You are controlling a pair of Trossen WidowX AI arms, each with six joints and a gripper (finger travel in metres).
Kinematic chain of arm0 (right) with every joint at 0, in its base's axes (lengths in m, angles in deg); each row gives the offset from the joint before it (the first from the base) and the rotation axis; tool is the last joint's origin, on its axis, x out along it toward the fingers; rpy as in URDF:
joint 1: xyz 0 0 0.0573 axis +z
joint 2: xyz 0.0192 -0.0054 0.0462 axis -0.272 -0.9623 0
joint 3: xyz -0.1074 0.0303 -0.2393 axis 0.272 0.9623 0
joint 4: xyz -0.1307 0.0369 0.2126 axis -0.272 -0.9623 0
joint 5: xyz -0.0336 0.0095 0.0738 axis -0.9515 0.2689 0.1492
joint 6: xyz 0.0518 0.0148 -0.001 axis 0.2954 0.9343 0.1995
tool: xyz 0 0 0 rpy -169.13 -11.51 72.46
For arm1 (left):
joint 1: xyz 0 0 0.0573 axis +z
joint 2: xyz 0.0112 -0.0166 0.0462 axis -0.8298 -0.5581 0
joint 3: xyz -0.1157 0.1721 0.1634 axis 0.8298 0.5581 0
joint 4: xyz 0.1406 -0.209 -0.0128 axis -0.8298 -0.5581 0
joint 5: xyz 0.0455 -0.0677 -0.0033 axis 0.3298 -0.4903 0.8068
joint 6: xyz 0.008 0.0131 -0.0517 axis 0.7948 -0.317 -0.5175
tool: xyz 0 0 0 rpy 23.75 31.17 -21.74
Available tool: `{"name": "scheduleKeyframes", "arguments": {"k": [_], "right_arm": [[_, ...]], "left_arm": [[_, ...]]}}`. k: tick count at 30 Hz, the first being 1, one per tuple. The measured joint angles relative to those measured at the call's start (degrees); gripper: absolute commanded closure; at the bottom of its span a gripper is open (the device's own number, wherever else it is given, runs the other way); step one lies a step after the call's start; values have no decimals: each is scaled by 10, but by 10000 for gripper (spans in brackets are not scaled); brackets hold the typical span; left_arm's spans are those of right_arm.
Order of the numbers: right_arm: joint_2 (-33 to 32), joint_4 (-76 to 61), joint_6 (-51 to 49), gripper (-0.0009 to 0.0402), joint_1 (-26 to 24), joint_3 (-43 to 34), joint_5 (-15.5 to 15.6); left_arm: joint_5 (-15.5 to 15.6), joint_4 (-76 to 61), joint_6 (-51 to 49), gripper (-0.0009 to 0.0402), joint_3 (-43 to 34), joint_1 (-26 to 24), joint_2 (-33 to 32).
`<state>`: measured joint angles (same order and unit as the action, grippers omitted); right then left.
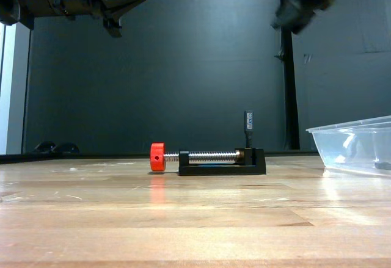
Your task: Remove the USB-C connector from the USB-C receptacle and place in the container
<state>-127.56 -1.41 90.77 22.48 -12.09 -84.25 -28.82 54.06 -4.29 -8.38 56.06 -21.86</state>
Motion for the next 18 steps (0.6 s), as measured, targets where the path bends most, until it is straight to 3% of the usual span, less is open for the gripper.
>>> {"name": "scheduleKeyframes", "arguments": {"k": [5, 18], "right_arm": [[11, 139, -10, 393, -31, 26, 16], [40, 521, 34, 394, -68, 199, 44]], "left_arm": [[0, 0, 0, 393, 0, 0, 0], [0, 0, 0, 393, 0, 0, 0]]}}
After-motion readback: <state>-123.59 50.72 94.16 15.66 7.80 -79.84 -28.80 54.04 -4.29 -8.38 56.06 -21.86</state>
